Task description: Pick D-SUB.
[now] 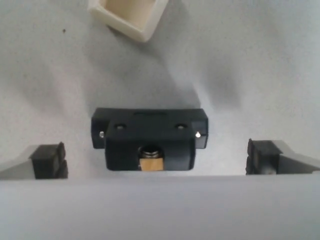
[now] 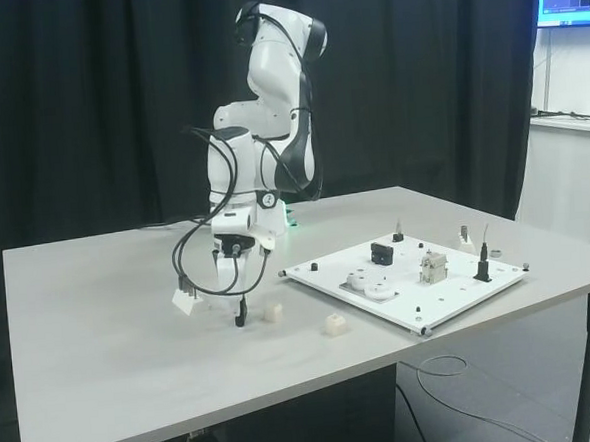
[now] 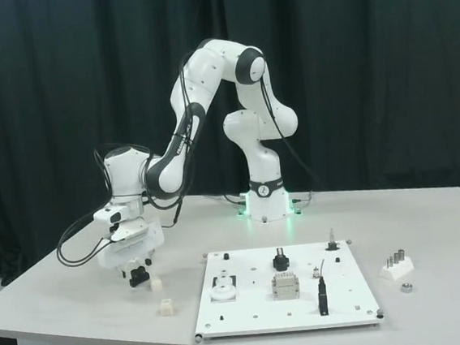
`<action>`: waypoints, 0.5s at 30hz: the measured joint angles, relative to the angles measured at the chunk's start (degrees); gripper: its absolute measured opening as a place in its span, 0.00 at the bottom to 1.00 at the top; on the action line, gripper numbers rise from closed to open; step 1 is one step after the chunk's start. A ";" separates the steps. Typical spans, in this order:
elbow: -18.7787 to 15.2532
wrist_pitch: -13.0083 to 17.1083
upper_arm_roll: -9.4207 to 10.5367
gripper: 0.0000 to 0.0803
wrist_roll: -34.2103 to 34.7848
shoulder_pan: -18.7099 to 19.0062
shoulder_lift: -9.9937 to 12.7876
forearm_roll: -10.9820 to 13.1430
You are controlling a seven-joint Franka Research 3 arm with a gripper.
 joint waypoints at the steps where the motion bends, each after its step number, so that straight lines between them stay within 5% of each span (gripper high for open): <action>1: 0.02 -0.02 -0.03 0.99 0.05 0.00 -0.12 0.00; 15: 0.06 -2.53 -1.23 1.00 2.05 0.17 -3.33 -0.15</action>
